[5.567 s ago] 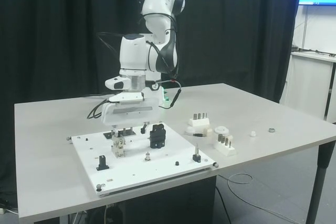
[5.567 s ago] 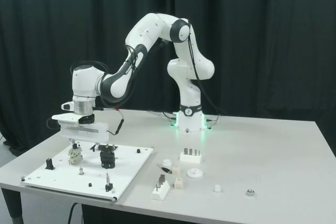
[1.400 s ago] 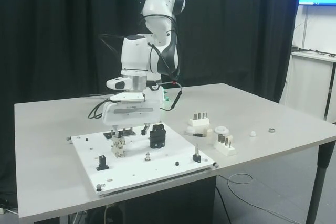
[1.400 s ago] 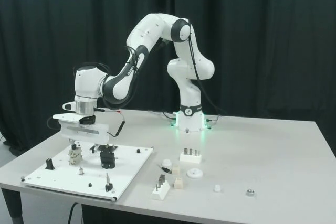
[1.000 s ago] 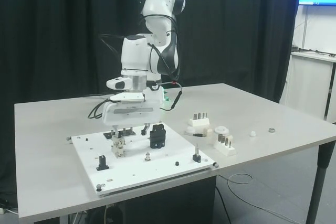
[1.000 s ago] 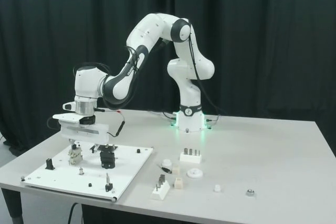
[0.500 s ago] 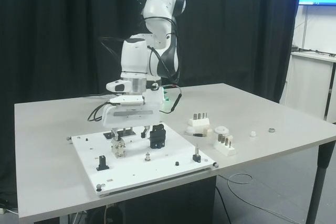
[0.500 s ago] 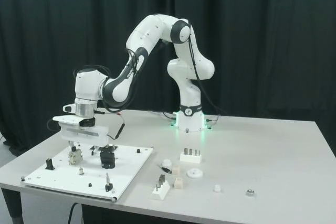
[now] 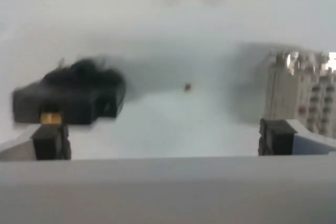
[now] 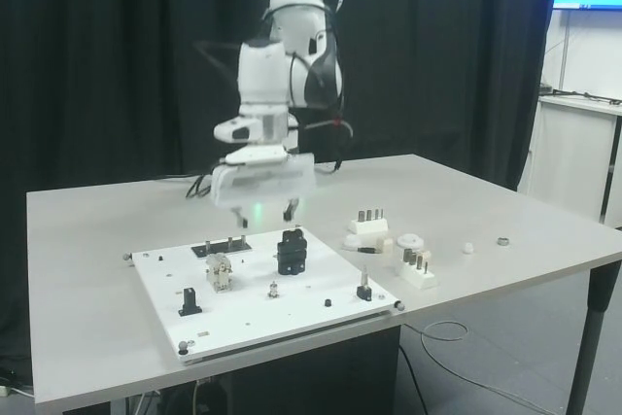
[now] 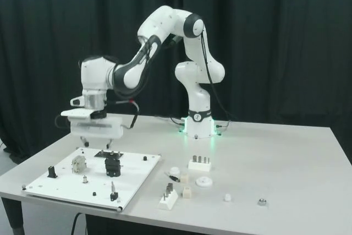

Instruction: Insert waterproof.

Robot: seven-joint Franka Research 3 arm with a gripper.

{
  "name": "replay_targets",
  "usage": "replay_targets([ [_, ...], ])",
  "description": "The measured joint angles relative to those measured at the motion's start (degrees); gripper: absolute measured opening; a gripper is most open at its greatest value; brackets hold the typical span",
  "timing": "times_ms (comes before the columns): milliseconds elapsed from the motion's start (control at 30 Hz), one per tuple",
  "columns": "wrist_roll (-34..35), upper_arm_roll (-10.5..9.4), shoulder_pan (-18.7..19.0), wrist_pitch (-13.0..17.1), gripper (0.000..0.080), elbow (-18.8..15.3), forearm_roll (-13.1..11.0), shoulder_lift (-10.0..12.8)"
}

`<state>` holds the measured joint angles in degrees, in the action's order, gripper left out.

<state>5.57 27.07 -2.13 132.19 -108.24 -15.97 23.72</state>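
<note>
- The black waterproof connector (image 10: 292,252) stands upright on the white board (image 10: 292,313), near a smaller connector block (image 10: 219,271). It looks seated, so the insertion seems done.
- It is judged to be light, rigid and smooth-faced, best pinched across its flat sides and pressed straight down.
- The claw (image 10: 262,217) hangs above the board, fingers spread, holding nothing.
- Half a second ago the claw sat low over the connectors; it has since risen clear of them.

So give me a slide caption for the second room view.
Franka gripper open above white assembly board.
</note>
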Motion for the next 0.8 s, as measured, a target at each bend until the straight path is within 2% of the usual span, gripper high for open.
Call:
replay_targets([
  [167,5.2,1.02,1.7,-4.4,0.0800,0.0,6.7,-3.4],
  [300,7.5,1.06,2.2,-6.0,0.0800,0.0,10.1,-4.7],
  [567,8.4,1.23,2.4,-6.2,0.0800,-0.6,12.0,-4.8],
  [800,8.4,1.96,2.3,-3.5,0.0800,-2.3,12.1,-4.4],
])
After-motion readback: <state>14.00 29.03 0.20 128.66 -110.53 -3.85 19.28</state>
